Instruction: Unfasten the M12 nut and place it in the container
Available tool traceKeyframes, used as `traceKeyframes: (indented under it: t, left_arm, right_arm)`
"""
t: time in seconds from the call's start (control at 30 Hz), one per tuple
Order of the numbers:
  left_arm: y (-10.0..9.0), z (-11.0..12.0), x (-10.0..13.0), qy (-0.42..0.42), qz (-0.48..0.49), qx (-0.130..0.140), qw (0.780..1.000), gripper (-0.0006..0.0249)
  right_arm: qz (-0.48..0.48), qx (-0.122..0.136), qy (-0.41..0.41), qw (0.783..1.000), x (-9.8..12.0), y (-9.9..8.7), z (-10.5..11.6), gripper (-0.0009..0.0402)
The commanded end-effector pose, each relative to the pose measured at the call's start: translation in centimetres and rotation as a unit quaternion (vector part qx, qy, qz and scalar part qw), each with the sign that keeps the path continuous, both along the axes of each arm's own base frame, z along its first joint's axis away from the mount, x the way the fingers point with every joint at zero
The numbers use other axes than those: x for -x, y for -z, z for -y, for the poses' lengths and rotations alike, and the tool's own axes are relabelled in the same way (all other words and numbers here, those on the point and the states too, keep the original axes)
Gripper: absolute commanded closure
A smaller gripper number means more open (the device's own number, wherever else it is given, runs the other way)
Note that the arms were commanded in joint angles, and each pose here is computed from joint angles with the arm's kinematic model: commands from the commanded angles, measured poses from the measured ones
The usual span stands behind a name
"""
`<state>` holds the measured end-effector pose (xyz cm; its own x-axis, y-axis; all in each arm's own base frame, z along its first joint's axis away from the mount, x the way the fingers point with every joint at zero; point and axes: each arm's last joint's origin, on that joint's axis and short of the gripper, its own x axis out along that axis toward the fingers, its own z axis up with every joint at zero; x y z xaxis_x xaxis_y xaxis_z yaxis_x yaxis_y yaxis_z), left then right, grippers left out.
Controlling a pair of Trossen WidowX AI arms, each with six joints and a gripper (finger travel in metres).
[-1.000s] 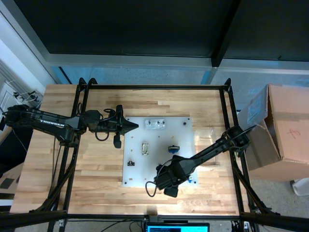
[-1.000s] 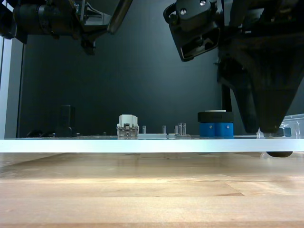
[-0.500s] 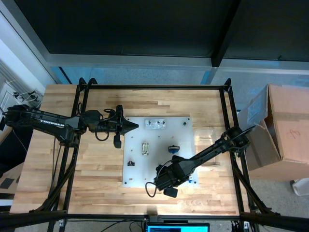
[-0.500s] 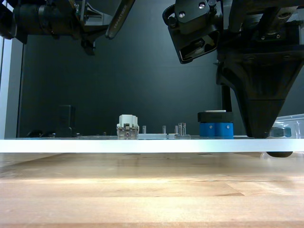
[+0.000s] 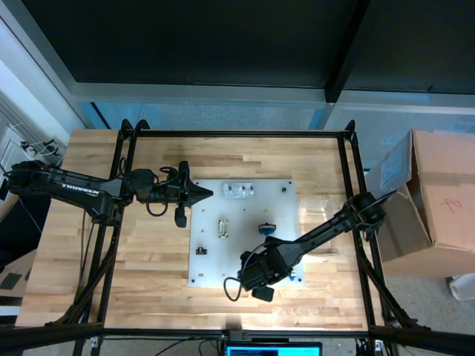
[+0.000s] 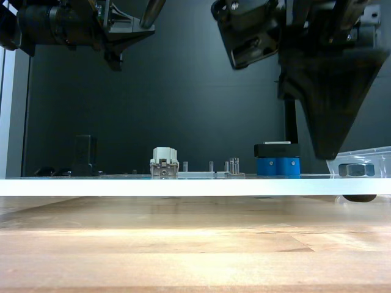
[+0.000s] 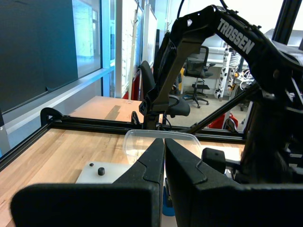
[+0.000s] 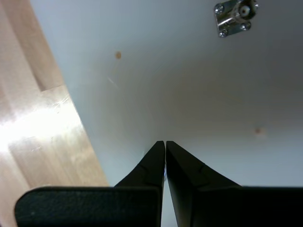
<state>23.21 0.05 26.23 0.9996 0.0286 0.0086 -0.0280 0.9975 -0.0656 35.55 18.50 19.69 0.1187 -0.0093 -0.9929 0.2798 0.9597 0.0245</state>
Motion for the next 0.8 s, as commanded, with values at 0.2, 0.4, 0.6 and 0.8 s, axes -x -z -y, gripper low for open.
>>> traceKeyframes:
  t: [0.2,0.4,0.6,0.8]
  left_arm:
    - [0.0,0.0,0.0,0.000,0.000,0.000,1.000,0.0243]
    - [0.0,0.0,0.0,0.000,0.000,0.000,1.000,0.0243]
    - [0.0,0.0,0.0,0.000,0.000,0.000,1.000,0.0243]
    - [0.0,0.0,0.0,0.000,0.000,0.000,1.000,0.0243]
  right_arm:
    - [-0.001,-0.001,0.004,1.000,1.7,-3.4,0.8,0.0394]
    - [0.018,-0.012,0.000,1.000,2.9,-5.7,1.1,0.0393]
    - [0.022,-0.015,-0.004,1.000,3.4,-6.4,1.0,0.0393]
    - [0.022,-0.014,-0.006,1.000,3.5,-6.4,0.9,0.0393]
